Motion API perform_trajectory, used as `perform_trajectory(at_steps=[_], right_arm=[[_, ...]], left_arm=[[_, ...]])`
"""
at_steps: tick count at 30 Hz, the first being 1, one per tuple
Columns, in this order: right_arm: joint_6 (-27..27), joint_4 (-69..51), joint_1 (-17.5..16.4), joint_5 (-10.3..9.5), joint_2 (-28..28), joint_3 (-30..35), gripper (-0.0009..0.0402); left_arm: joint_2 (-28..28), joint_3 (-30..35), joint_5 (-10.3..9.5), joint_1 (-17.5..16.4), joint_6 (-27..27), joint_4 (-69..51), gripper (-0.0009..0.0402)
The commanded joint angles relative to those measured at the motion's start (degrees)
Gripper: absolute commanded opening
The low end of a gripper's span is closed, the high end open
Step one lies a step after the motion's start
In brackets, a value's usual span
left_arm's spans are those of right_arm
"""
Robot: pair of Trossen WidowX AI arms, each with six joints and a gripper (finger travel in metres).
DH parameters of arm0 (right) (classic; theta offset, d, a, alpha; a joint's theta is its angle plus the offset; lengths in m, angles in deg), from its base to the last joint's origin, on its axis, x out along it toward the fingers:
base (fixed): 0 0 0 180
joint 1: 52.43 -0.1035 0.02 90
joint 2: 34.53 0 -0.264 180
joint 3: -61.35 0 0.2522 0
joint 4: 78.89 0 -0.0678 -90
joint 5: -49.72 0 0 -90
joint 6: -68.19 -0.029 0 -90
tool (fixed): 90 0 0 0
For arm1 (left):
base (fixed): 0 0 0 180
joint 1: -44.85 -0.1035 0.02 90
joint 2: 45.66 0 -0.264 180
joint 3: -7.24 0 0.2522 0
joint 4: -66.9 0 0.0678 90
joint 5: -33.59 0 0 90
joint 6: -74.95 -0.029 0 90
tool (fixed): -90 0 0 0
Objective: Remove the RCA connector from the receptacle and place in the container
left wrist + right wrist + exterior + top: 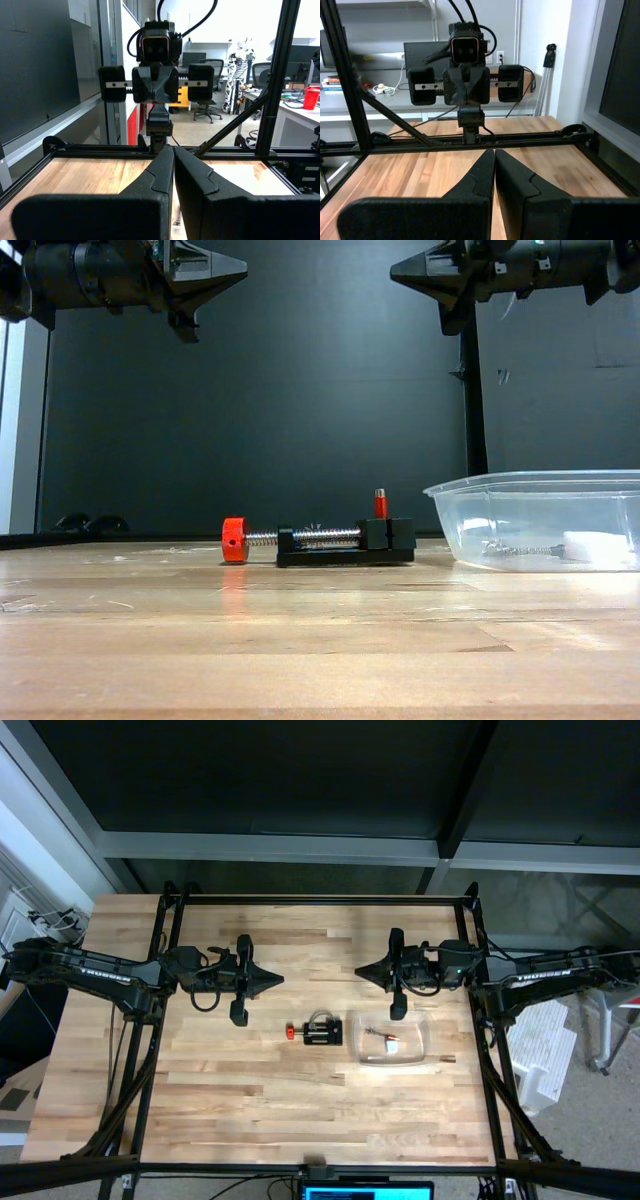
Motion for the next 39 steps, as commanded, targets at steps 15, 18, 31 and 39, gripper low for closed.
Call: perform_trajectory(at_steps=[15, 18, 31, 39], right_arm=[[0.1, 1.9, 0.0, 0.15, 0.1, -0.8, 0.0], [0.1, 1.9, 0.0, 0.15, 0.1, -0.8, 0.0], [0.1, 1.8, 0.0, 0.17, 0.1, -0.8, 0.0], [0.1, 0.4, 0.0, 0.17, 0.1, -0.8, 0.0]], left_arm=[[0.0, 0.0, 0.02, 0.0, 0.0, 0.0, 0.0], [0.0, 0.0, 0.0, 0.0, 0.0, 0.0, 0.0], [0.0, 0.0, 0.02, 0.0, 0.0, 0.0, 0.0], [0.0, 0.0, 0.02, 0.0, 0.0, 0.0, 0.0]])
